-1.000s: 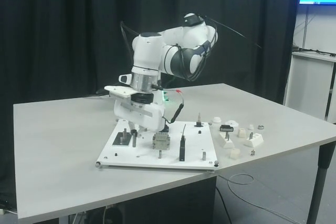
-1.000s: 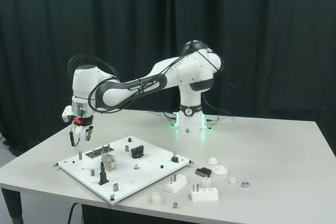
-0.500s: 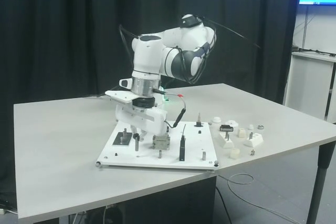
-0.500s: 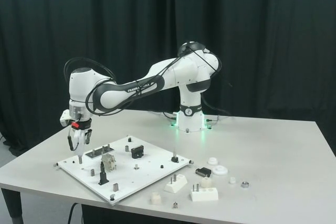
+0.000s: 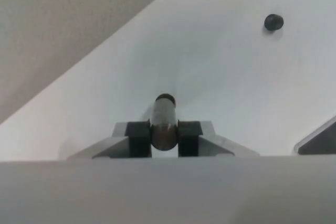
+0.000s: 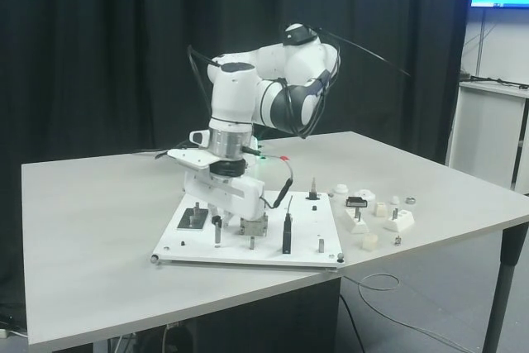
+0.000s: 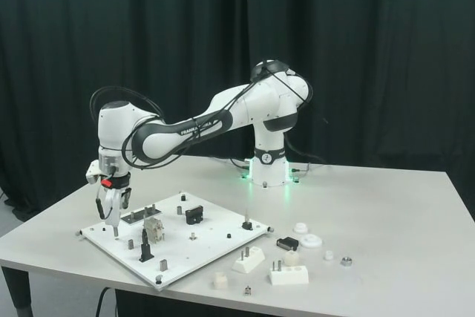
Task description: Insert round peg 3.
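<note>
Claw: I see the gripper (image 5: 164,139) clamped on the peg (image 5: 164,124), one black finger (image 5: 137,139) on each side.
Peg: it hangs upright over the white board (image 5: 220,77), near the board's edge beside the grey table (image 5: 58,30).
Hole: a black hole (image 5: 273,22) sits at about 2 o'clock from the peg in my wrist view, well apart.
Arm: the white arm (image 7: 193,124) reaches over the board's far left corner in the second room view.

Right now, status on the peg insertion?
Gripper shut on short grey round metal peg, held upright. Peg low over white assembly board, near its edge, not yet seated. Small black hole off to one side. Nothing blocking.
</note>
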You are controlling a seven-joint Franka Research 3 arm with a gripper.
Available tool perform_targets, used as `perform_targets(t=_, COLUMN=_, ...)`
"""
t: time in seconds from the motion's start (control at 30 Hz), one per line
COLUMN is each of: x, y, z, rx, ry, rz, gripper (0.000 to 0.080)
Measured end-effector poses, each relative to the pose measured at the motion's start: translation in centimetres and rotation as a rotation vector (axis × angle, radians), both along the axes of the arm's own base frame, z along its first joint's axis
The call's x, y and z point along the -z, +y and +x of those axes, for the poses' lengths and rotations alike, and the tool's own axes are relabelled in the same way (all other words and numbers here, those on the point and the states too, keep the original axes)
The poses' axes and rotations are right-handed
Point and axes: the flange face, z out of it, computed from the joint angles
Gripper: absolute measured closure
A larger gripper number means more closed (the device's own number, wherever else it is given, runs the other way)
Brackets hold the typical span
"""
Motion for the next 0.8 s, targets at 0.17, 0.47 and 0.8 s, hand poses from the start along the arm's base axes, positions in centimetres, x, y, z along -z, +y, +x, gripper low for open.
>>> perform_targets(t=0.17, x=0.18, y=-0.22, z=-0.10, rx=0.003, ry=0.000, rz=-0.001, gripper=0.0698)
perform_targets(t=0.47, x=0.70, y=-0.52, z=-0.27, rx=0.008, ry=0.002, rz=0.002, gripper=0.0698)
perform_targets(t=0.8, x=1.00, y=-0.36, z=-0.07, rx=0.003, ry=0.002, rz=0.004, gripper=0.0698)
